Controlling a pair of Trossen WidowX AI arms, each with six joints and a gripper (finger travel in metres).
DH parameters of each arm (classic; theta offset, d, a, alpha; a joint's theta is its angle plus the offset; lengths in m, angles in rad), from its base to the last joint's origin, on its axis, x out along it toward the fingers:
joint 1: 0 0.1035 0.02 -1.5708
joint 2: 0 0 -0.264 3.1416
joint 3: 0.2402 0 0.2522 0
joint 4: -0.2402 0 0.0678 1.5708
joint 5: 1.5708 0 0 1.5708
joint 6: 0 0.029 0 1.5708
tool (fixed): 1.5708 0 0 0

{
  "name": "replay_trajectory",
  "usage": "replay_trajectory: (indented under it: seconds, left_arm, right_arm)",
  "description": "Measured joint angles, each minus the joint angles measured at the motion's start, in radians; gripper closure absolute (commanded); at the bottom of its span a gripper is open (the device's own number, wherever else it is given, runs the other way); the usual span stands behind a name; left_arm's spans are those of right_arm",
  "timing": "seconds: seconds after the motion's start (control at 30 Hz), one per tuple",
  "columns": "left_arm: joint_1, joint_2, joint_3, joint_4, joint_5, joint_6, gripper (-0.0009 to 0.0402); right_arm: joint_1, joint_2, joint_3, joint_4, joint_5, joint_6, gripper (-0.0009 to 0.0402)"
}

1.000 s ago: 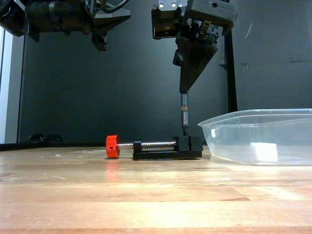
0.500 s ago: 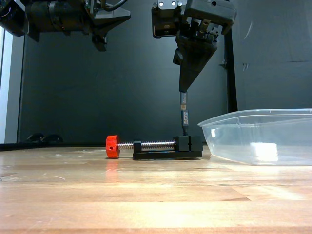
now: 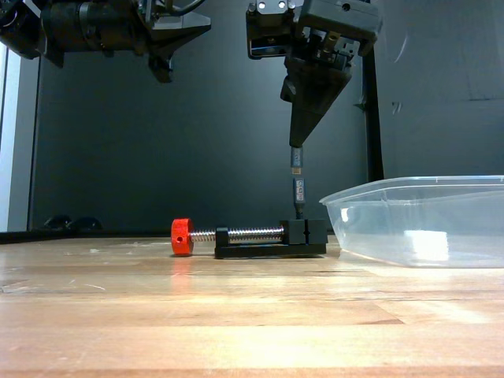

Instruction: Pick the usb-c connector and install on the hub

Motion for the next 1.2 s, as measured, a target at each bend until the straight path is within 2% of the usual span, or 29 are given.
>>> replay_trajectory:
  seconds: [1.2]
  left_arm:
    - [0.0, 0.0, 0.0, 0.0, 0.0, 0.0, 0.0393]
  right_arm:
    - [0.004, -0.002, -0.015, 0.012, 0.0, 0.008, 0.0393]
